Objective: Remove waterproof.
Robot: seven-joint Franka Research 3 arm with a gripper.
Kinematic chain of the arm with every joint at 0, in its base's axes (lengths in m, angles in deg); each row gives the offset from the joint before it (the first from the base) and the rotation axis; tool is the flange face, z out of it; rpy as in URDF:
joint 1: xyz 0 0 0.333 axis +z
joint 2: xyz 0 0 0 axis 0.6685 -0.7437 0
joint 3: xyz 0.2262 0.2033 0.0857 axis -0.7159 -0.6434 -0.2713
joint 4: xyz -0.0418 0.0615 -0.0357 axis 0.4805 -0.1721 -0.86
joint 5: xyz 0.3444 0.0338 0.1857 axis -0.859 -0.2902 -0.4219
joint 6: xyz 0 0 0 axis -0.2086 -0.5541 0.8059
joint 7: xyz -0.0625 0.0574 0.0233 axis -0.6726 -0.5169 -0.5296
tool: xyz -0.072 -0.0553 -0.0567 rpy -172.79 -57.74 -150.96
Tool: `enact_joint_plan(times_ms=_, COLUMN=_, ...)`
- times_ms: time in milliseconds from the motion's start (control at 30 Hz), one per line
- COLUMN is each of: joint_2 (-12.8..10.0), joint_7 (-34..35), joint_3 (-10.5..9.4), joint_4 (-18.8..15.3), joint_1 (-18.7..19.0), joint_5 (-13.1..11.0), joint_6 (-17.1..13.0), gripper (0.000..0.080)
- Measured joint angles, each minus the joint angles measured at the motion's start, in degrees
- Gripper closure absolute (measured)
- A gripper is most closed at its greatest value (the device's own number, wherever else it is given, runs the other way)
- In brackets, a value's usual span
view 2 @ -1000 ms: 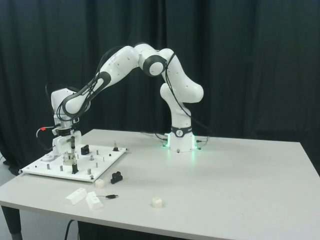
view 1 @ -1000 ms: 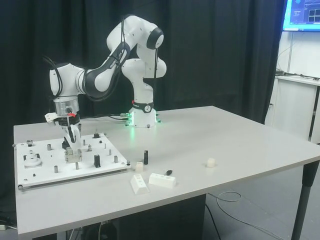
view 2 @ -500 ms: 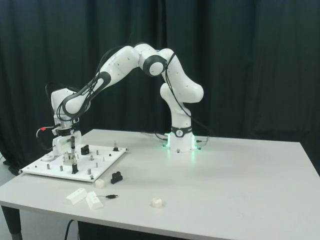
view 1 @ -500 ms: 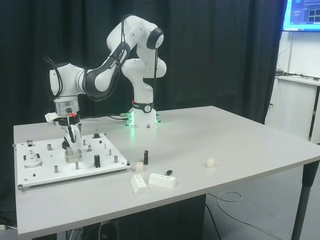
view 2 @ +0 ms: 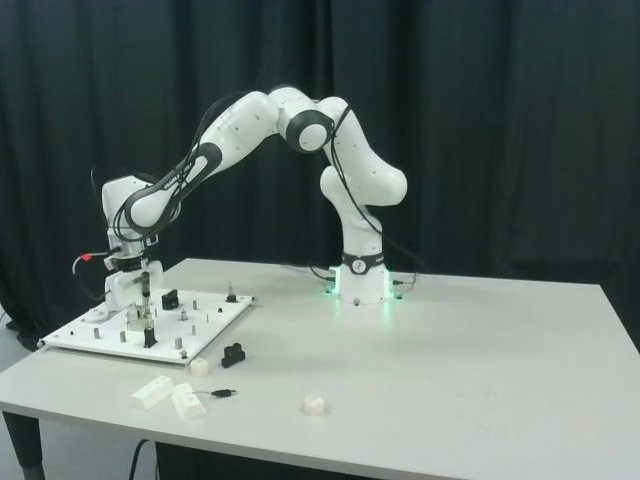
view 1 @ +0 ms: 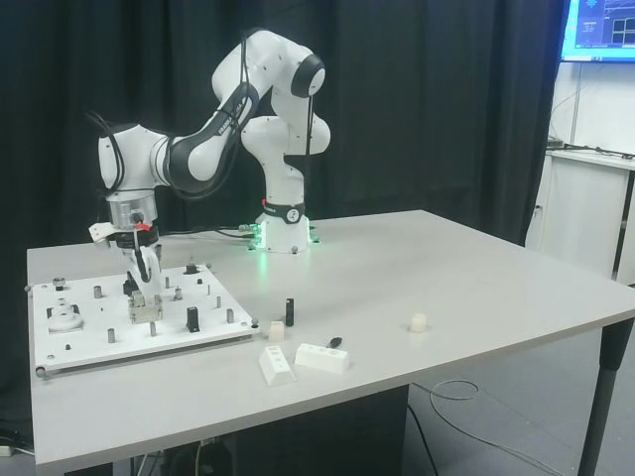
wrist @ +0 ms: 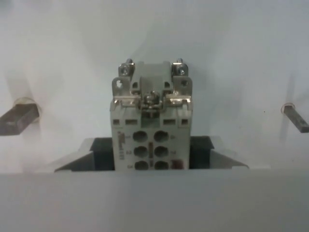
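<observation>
Arm: the white Franka arm [view 1: 223, 119] reaches from its green-lit base [view 1: 281, 238] out over the white board [view 1: 89, 337] at the table's [view 1: 446, 268] far end.
Pincer: the gripper [view 1: 142, 294] [view 2: 141, 306] points straight down, right above the connector; I cannot tell whether it is closed on the part.
Waterproof connector: the grey connector [wrist: 149, 128] [view 1: 144, 311] [view 2: 139, 321] stands upright on the board directly under the pincer; the wrist view shows 6 round sockets on its face, a metal clip and screw across its middle, and 2 screws at its far edge.
Beside the pincer: 2 grey pegs [wrist: 18, 117] [wrist: 295, 117] stand on the board, 1 on either side of the connector, both well apart from it.
Near the pincer: a black post [view 1: 192, 318] stands on the board close by.
Away from the pincer: 2 white blocks [view 1: 277, 365] [view 1: 322, 358], a small black upright part [view 1: 290, 311] and a small white cap [view 1: 419, 322] lie on the bare table off the board.
</observation>
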Motion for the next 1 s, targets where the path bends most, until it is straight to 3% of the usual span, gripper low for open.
enact_joint_plan(times_ms=533, joint_2=0.81, joint_7=0.00, joint_3=0.40, joint_4=0.12, joint_1=0.20, joint_5=0.80, joint_6=0.77, gripper=0.0490)
enact_joint_plan(times_ms=700, joint_2=2.20, joint_7=0.00, joint_3=0.64, joint_4=0.59, joint_1=0.26, joint_5=1.50, joint_6=1.50, gripper=0.0490)
enact_joint_plan(times_ms=1000, joint_2=6.11, joint_7=0.66, joint_3=1.36, joint_4=1.65, joint_1=0.32, joint_5=5.28, joint_6=4.84, gripper=0.0490)
